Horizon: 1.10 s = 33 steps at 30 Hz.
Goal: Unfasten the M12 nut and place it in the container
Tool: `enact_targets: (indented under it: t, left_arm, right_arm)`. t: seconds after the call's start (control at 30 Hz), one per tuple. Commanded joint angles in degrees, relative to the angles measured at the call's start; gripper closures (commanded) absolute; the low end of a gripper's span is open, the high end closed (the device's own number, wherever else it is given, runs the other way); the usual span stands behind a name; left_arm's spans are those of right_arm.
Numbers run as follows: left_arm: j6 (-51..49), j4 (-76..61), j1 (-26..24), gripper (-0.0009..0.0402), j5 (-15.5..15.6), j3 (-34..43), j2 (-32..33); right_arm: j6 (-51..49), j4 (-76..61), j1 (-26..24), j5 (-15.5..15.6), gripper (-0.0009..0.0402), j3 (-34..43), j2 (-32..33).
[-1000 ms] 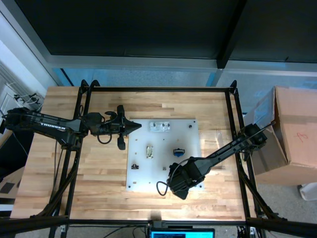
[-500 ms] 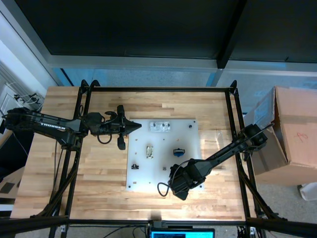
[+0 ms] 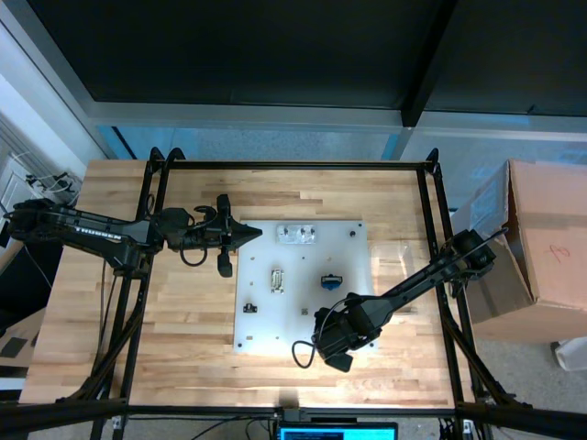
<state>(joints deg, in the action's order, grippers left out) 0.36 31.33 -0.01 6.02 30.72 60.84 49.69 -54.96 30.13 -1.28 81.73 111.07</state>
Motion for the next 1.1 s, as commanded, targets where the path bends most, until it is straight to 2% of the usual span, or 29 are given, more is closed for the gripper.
enact_targets:
  t: [0.03, 0.43, 1.1]
  left_arm:
    - [0.0, 0.02, 0.0, 0.0393, 0.0, 0.0, 0.02]
    - [0.0, 0.02, 0.0, 0.0393, 0.0, 0.0, 0.02]
    - [0.0, 0.02, 0.0, 0.0393, 0.0, -0.02, 0.02]
  right_arm:
    - [-5.57, 0.07, 0.13, -0.04, 0.0385, 0.02, -0.02]
    - [-30.75, 0.31, 0.35, -0.09, 0.0392, 0.02, -0.07]
    - [-64.94, 0.42, 0.66, -0.07, 0.0393, 0.02, -0.07]
